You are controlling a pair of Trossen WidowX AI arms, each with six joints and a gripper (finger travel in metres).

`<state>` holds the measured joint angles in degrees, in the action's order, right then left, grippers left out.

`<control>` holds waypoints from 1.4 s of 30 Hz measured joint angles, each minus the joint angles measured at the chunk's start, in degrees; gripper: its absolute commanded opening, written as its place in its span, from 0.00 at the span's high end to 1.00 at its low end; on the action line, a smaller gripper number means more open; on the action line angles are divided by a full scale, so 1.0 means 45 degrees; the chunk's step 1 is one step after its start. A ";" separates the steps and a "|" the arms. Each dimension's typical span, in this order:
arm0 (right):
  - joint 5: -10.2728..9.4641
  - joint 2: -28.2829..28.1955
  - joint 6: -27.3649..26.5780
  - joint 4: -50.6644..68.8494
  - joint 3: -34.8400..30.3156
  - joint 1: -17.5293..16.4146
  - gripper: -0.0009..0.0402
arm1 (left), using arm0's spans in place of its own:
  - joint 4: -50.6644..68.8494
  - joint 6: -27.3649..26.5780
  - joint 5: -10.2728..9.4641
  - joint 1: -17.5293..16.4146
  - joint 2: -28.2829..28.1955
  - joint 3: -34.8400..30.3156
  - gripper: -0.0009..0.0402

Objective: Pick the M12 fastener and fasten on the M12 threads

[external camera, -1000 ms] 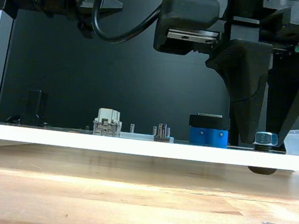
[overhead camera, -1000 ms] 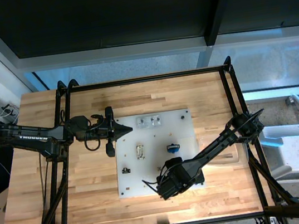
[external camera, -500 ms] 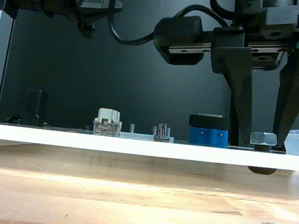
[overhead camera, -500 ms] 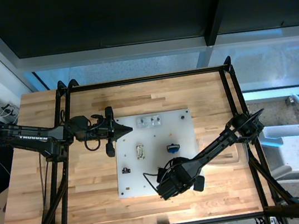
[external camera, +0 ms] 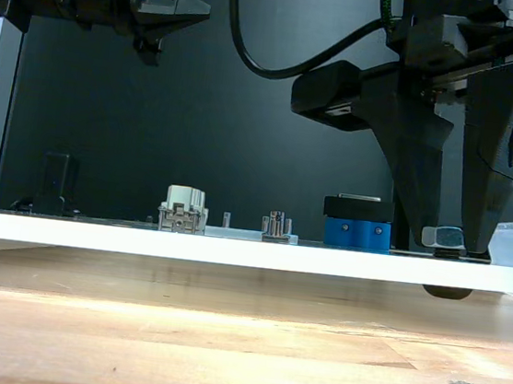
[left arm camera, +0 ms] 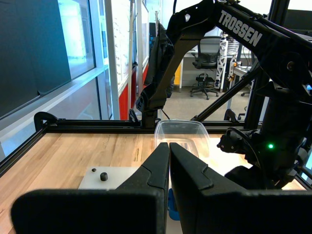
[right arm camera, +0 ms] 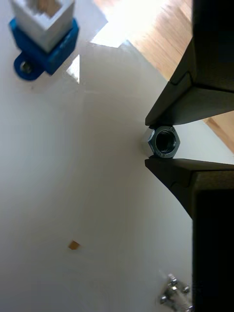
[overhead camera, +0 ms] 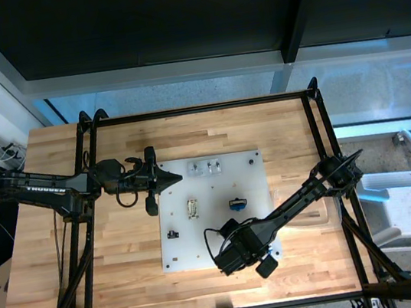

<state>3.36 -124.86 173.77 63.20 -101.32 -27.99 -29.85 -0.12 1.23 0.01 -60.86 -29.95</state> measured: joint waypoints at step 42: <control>0.0223 0.0117 0.0865 0.0223 -0.0010 -0.0005 0.92 | 0.0000 0.0005 0.0000 0.0000 0.0000 0.0005 0.98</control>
<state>4.36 -124.33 177.66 64.20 -101.36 -28.01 -29.85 -0.10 1.23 0.01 -60.86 -29.93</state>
